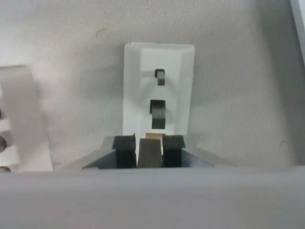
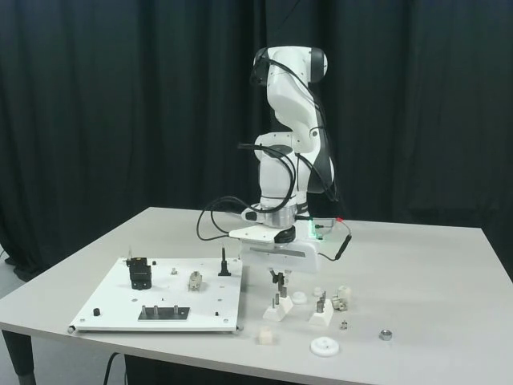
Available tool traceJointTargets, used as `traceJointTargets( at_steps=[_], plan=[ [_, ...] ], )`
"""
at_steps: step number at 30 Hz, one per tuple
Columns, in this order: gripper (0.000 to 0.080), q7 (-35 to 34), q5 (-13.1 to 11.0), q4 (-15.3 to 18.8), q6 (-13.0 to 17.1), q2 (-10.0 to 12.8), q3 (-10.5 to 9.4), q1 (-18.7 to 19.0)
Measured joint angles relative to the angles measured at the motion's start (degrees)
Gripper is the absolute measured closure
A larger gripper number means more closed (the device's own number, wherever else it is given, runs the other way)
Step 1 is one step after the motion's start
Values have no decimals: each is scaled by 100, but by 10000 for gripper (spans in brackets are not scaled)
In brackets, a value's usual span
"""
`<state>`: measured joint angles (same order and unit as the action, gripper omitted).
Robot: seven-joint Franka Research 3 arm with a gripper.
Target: Insert square peg 3.
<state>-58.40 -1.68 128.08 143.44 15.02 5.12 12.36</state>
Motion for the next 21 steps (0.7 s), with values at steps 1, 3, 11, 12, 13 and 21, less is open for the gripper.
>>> traceJointTargets(
  at_steps=[1,3,11,12,13,21],
  plan=[
    [687,0,0,-1,0,0,0,0],
    [687,0,0,-3,0,0,0,0],
    [687,11,5,-10,-2,0,7,0],
    [687,28,10,-11,-2,0,11,0],
    [687,58,11,-12,-2,-1,16,0],
    [687,572,16,-31,-9,-27,120,0]
  ],
)
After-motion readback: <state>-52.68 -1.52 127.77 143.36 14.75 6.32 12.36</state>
